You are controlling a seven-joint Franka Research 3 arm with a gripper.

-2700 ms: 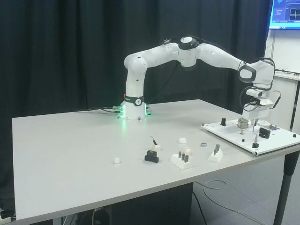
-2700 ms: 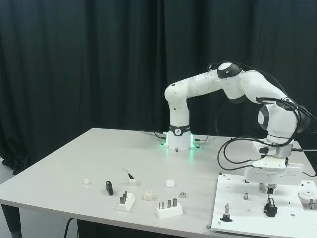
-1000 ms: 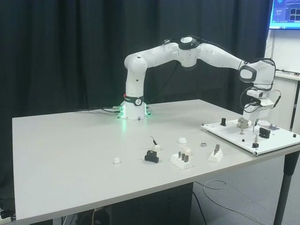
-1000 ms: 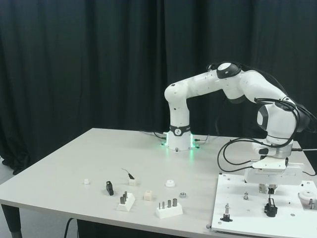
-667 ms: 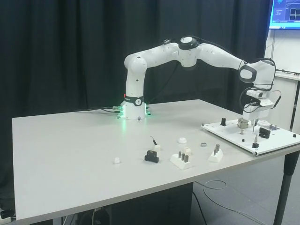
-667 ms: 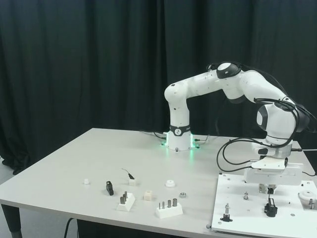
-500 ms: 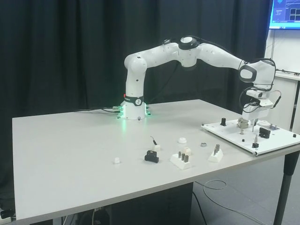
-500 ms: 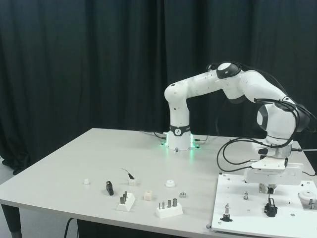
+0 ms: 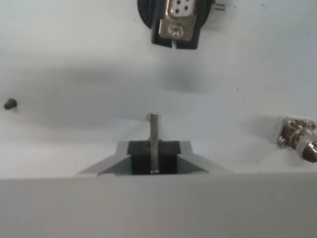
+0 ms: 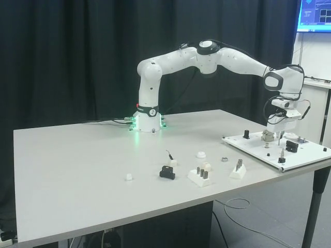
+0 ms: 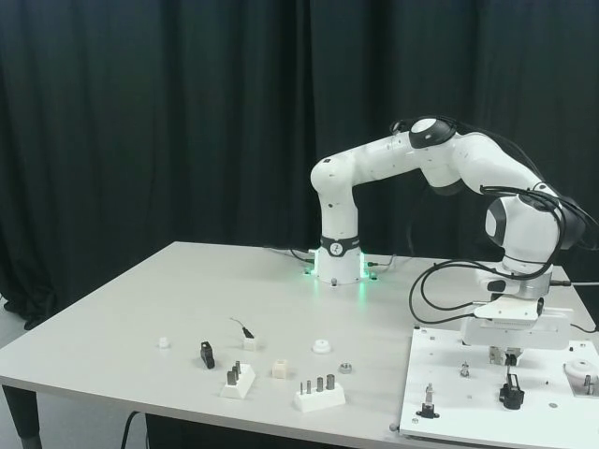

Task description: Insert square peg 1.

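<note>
A thin grey square peg (image 9: 154, 141) is held upright between the black pads of my gripper (image 9: 154, 158), which is shut on it. Its lower end meets a small hole (image 9: 153, 115) in the white board (image 9: 74, 59); whether it is inside, I cannot tell. In the first room view the gripper (image 10: 279, 134) hangs low over the white board (image 10: 305, 155) at the table's right end. The second room view shows the gripper (image 11: 510, 358) just above the board (image 11: 468, 412).
On the board near the peg are a black multi-pin connector (image 9: 177, 22), a metal round connector (image 9: 302, 141) and a small screw (image 9: 10, 104). White peg holders (image 10: 200, 175) (image 10: 238, 169), a black part (image 10: 167, 172) and small white pieces lie mid-table.
The wrist has risen slightly above the board over the last seconds, still holding the peg. Nothing else has moved.
</note>
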